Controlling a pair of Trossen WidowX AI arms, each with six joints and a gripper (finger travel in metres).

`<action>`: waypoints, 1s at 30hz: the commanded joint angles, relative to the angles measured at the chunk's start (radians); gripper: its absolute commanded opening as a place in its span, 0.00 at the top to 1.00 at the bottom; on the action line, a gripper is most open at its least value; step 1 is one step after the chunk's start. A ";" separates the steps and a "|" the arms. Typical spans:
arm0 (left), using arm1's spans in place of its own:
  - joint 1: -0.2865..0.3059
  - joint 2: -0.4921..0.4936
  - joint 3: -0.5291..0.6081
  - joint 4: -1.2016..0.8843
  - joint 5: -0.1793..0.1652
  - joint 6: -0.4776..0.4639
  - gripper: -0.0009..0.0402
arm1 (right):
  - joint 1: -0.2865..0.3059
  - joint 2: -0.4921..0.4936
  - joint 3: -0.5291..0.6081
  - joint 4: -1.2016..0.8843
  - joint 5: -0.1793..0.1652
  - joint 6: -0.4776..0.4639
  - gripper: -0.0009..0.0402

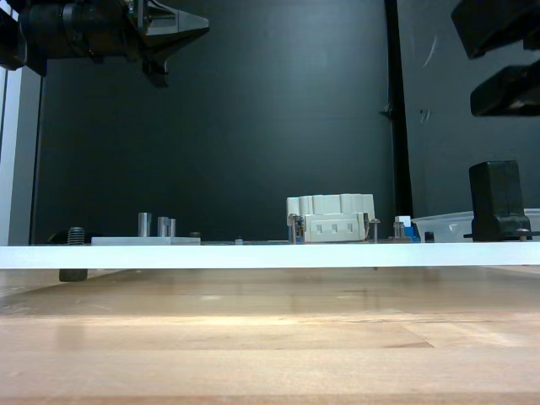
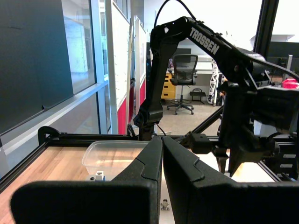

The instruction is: Pick the 16mm bar and install on taskboard

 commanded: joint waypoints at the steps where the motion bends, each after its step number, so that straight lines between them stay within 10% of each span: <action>1: 0.000 0.000 0.000 0.000 0.000 0.000 0.98 | 0.000 0.001 -0.022 0.023 -0.002 0.002 0.96; 17: 0.000 0.000 0.000 0.000 0.000 0.000 0.98 | 0.000 0.001 -0.071 0.081 -0.003 0.002 0.94; 30: 0.000 0.000 0.000 0.000 0.000 0.000 0.98 | 0.000 -0.007 -0.071 0.084 -0.002 0.002 0.57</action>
